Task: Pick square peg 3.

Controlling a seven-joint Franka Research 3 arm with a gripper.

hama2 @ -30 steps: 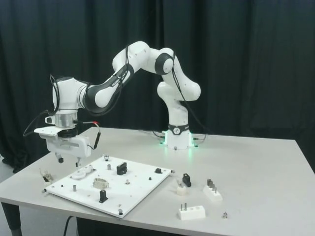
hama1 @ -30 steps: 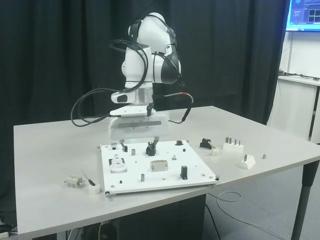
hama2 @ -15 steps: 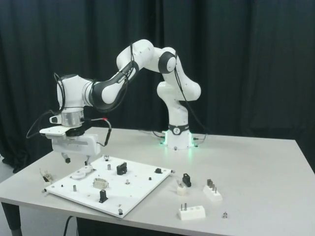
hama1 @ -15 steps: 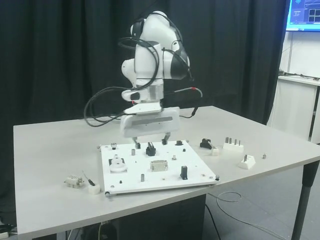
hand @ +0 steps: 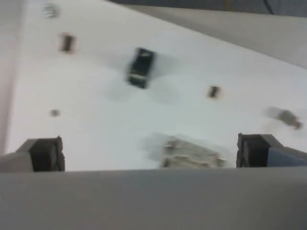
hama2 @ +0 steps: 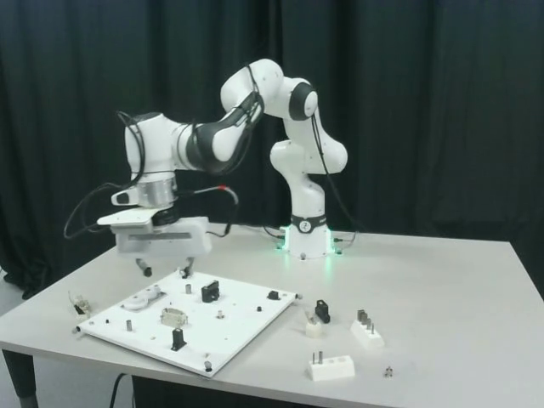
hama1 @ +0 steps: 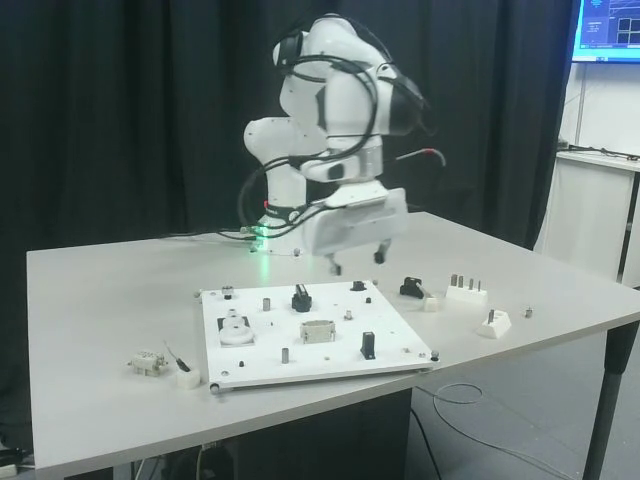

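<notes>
My fingers [hand: 45,154] are spread wide, holding nothing. In the last second they lifted off the white board [hama1: 300,350] and swung toward the peg holder [hama1: 466,292], where square peg 3 probably stands (which peg, I cannot tell), so grasping lies ahead.

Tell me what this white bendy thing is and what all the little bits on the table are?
That is a robot arm, bolted on a grey table. At its end is a gripper with two fingers, open and holding nothing. Two pictures come from cameras in the room. The third comes from a camera on the wrist, looking down past the fingers. Under the gripper lies a white board with small pegs and black parts on it. Beside the board stand white blocks holding more pegs.
</notes>
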